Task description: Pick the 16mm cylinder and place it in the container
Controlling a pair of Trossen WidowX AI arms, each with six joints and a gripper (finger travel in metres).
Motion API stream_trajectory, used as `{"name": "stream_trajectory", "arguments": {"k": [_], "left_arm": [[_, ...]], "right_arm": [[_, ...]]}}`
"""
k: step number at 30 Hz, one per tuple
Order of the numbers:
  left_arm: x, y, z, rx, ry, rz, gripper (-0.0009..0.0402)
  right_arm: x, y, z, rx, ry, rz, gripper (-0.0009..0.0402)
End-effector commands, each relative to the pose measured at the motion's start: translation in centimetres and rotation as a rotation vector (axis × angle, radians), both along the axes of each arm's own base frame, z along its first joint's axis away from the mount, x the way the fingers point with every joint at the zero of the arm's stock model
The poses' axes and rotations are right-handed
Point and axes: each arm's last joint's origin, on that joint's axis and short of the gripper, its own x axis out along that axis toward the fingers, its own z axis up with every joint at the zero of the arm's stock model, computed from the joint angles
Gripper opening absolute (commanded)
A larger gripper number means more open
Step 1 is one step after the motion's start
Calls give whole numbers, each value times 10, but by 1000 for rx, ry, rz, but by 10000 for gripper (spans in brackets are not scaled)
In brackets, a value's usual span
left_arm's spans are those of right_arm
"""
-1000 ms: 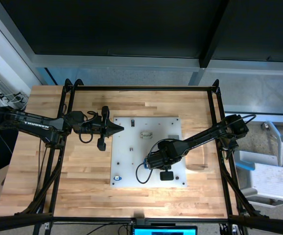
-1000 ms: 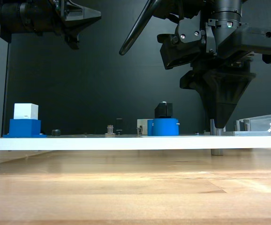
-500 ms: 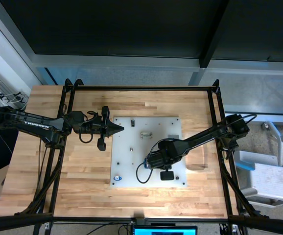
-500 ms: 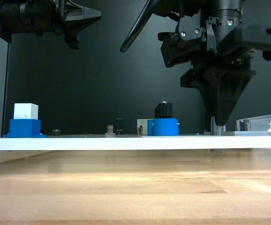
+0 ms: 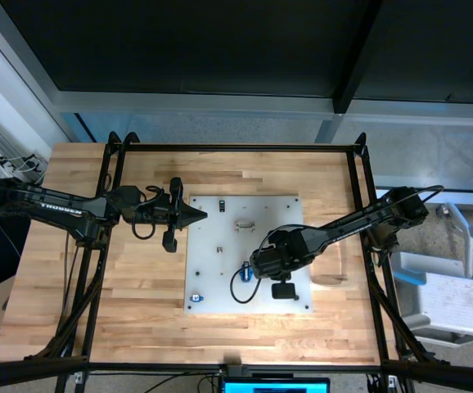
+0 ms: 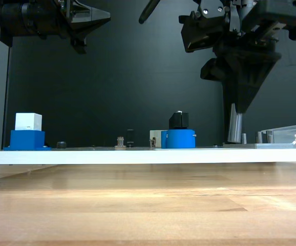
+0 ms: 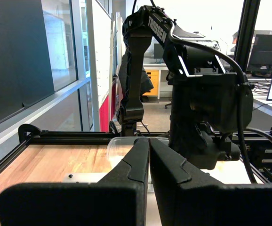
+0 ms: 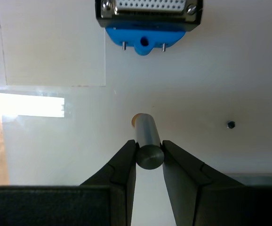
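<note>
Jaws of right gripper [image 8: 149, 151] clamp 16mm cylinder [image 8: 147, 136] at its top, base just clear of task board [image 8: 220, 70] beneath, evidently for carrying to container [image 6: 286, 130] nearby. Left gripper [image 7: 148, 147] closed, empty, parked well apart.

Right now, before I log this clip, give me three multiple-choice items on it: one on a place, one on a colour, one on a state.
1. Where does the clear tub stand?
A) on the wooden table beside the white board's right edge
B) on the floor
C) on a shelf

2. What colour is the block under the white cube?
A) red
B) blue
C) green

3. What state is the metal cylinder in?
A) lying flat on the board
B) inside the tub
C) gripped by the right end effector

Answers:
1 A: the high view shows the tub on the wood, right of the board.
2 B: the low view shows a blue block.
3 C: the right end effector, over the board's right part, clamps the cylinder between its fingers. The left end effector hangs shut over the board's left edge.
</note>
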Motion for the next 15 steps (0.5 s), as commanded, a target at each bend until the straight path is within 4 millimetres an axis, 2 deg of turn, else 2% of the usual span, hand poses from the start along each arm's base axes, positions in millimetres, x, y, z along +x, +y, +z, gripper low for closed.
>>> {"name": "stream_trajectory", "arguments": {"k": [1,7,15], "left_arm": [[0,0,0,0,0,0,0],[0,0,0,0,0,0,0],[0,0,0,0,0,0,0]], "right_arm": [[-2,-1,6,7,-21,1,28],[-11,-3,18,13,-27,-13,28],[-35,-9,39,101,-12,-25,27]]}}
